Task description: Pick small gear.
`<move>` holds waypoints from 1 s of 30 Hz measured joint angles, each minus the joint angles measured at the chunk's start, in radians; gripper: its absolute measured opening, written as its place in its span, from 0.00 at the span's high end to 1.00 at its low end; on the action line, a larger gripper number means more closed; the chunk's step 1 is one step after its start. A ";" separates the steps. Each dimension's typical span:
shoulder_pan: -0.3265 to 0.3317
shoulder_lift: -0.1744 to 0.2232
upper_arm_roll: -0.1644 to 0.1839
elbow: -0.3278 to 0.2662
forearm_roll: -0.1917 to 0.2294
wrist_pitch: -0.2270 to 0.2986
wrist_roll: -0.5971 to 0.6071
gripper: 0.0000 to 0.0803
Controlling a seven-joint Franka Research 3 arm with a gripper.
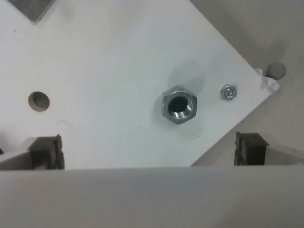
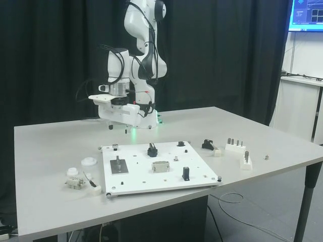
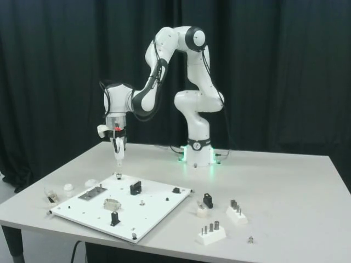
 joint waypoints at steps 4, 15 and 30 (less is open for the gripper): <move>0.000 -0.009 0.000 0.000 -0.019 -0.004 0.010 0.00; 0.000 -0.020 0.000 0.000 -0.054 -0.009 0.012 0.00; 0.001 -0.020 0.004 0.045 -0.124 0.033 -0.065 0.00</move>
